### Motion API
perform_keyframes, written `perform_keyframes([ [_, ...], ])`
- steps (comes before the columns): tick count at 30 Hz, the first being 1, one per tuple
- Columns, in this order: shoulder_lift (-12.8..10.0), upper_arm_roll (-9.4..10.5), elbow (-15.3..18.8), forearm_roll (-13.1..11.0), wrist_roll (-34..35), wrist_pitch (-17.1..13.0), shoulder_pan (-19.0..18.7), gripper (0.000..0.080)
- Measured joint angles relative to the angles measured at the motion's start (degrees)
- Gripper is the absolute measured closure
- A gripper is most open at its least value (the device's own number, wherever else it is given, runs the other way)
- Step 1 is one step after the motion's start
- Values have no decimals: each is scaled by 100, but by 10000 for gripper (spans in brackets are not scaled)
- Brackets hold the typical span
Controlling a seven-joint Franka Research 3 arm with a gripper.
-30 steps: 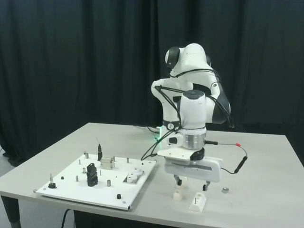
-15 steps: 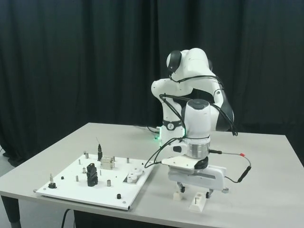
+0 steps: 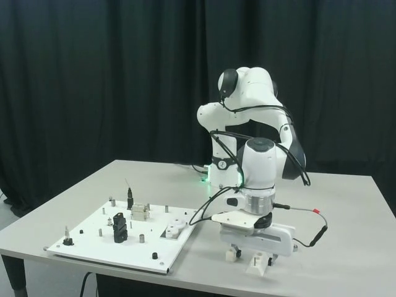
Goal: Pick round peg 1.
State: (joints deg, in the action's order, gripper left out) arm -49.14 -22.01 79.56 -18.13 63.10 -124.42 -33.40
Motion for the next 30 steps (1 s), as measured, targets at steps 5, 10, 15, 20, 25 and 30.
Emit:
perform_keyframes([
  [5,-39,0,-4,0,2,-16,0,3],
  [10,-73,0,-11,0,37,-17,0,3],
  [15,-90,1,-12,0,41,-17,0,3],
  [20,-94,1,-14,3,41,-17,0,3],
  [25,-94,1,-18,6,41,-17,0,254],
  [30,-94,1,-23,9,41,-17,2,422],
])
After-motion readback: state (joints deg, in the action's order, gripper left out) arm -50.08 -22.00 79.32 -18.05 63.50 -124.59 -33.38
